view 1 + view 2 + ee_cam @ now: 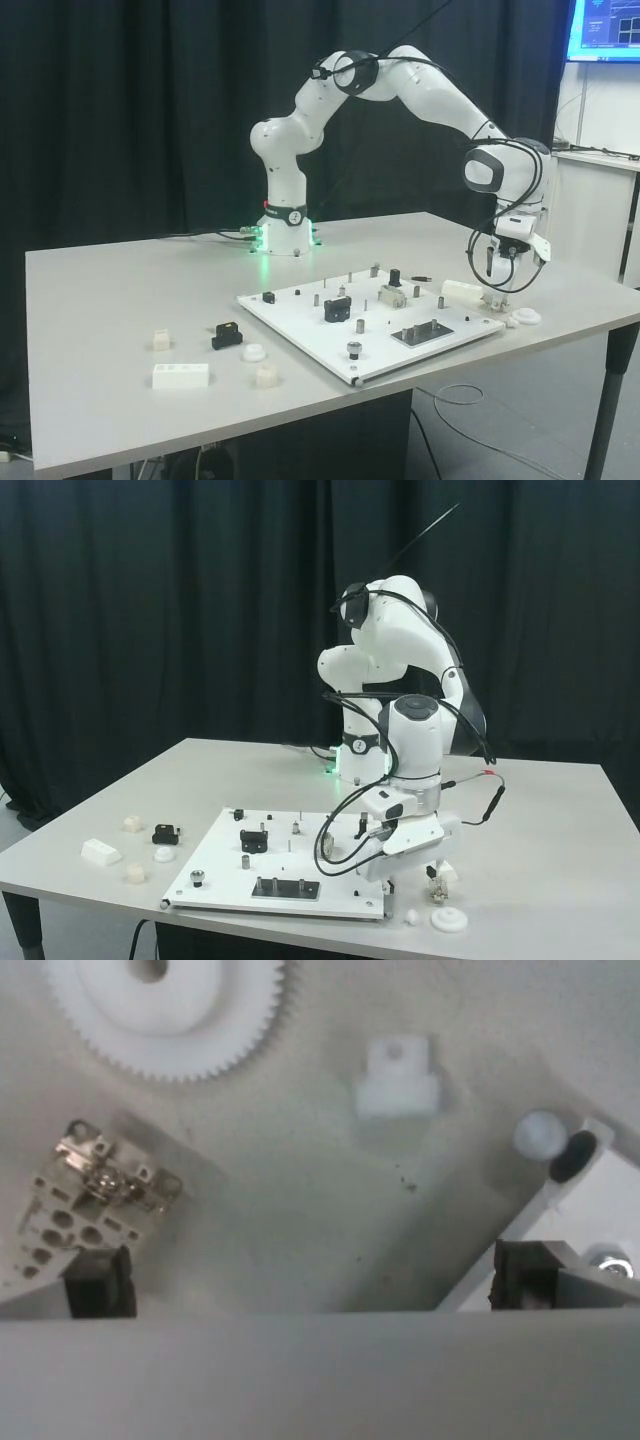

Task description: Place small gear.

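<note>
My gripper (310, 1280) is open, its two black fingertips (98, 1280) far apart with only bare grey table between them. It hangs low over the table just off the white board's (370, 320) right end. A small white stepped piece with a hole (397, 1080) lies on the table ahead of the fingers. Beside it lies a large white toothed gear (165, 1010), also seen in the room views (523, 318) (450, 918). Two small round white pieces (253, 353) (266, 376) lie far off, left of the board. From the second room view, the gripper (437, 875) is just above the table.
A pale connector block with metal clips (90, 1200) lies by one fingertip. A small white ball (540, 1132) and a black knob (572, 1155) sit at the board's corner (590, 1220). Pegs and black fixtures stand on the board. A white block (181, 376) and a black part (228, 335) lie on the left.
</note>
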